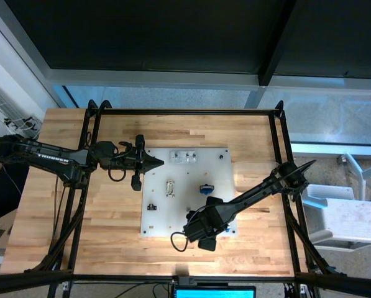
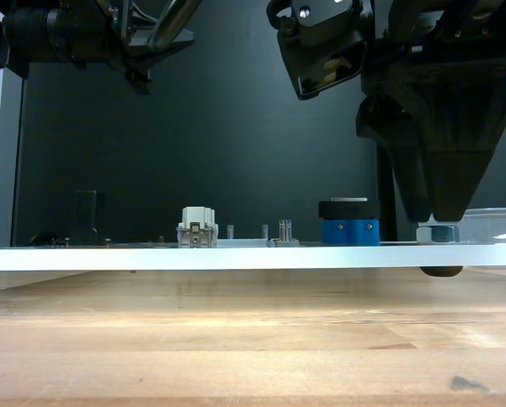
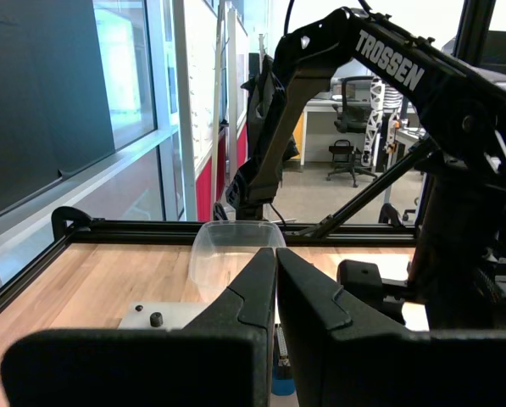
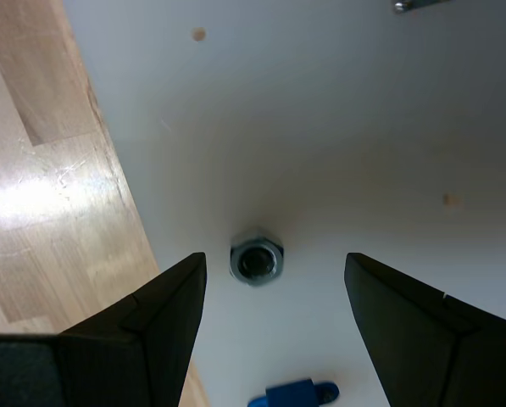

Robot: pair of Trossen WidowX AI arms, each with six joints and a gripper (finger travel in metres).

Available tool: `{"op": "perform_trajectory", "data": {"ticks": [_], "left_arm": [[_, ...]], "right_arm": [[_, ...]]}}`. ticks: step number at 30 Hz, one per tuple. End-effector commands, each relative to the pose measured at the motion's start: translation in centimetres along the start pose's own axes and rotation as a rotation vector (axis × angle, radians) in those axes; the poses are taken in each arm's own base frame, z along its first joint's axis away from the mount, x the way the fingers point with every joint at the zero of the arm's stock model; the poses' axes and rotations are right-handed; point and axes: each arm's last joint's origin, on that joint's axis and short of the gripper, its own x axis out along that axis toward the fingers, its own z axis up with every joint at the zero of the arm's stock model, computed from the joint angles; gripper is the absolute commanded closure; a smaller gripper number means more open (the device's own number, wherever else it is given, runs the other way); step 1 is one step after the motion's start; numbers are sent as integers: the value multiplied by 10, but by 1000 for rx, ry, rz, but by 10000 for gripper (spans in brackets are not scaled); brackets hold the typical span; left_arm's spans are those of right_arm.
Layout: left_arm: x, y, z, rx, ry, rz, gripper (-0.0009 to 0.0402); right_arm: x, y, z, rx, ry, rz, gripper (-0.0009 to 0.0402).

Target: Unfasten the M12 fastener and place in the container

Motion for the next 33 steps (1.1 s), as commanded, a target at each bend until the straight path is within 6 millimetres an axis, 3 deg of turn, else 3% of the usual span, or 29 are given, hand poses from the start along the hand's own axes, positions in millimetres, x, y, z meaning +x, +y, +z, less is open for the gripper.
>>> {"op": "perform_trajectory", "data": {"ticks": [1, 13, 33], "left_arm": [[0, 0, 0, 0, 0, 0, 393], [0, 0, 0, 0, 0, 0, 393], [0, 0, 0, 0, 0, 0, 393]], "right_arm": [[3, 0, -1, -7, 0, -2, 165], [9, -3, -2, -10, 5, -6, 178], [11, -3, -2, -16, -1, 0, 306]]}}
